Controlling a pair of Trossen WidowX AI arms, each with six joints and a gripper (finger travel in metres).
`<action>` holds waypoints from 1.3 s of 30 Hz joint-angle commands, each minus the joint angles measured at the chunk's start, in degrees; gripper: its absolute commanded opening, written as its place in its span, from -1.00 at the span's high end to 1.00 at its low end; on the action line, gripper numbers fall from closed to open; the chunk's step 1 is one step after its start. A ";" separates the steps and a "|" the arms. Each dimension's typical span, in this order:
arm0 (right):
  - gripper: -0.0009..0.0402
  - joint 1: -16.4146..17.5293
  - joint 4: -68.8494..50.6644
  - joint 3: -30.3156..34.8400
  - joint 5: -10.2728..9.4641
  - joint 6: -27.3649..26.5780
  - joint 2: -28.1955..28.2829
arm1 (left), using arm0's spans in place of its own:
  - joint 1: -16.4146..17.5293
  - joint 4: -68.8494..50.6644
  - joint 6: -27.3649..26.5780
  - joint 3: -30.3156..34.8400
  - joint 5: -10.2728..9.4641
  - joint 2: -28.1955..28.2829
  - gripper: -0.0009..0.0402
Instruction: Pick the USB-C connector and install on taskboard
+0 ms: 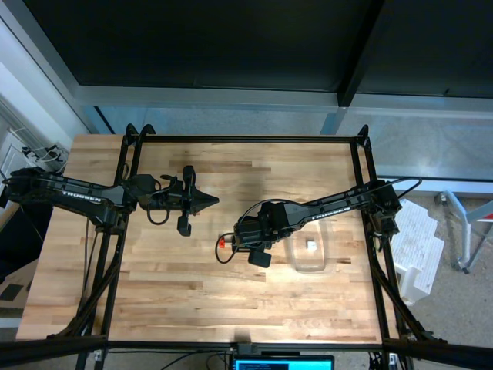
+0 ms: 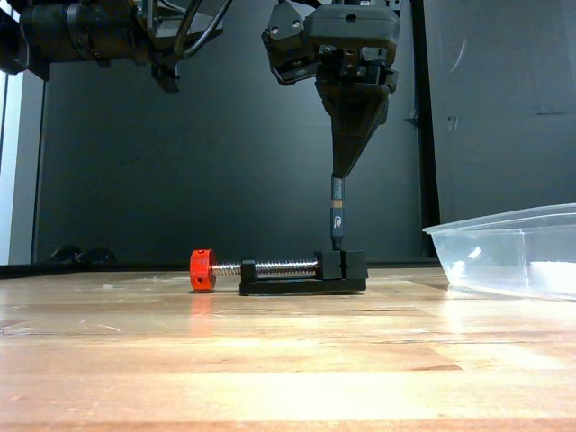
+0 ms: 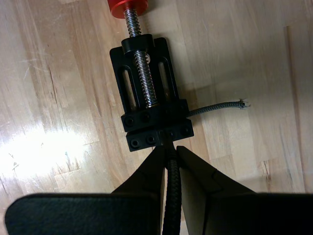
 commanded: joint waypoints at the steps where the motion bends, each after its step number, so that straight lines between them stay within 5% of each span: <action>1: 0.96 -0.02 0.09 0.02 -0.59 -0.02 0.00 | 0.02 0.00 0.02 0.00 0.00 0.02 0.96; 39: 0.95 0.00 4.68 -3.85 -0.61 -1.68 -0.02 | 0.00 0.00 0.02 0.00 0.00 0.02 0.96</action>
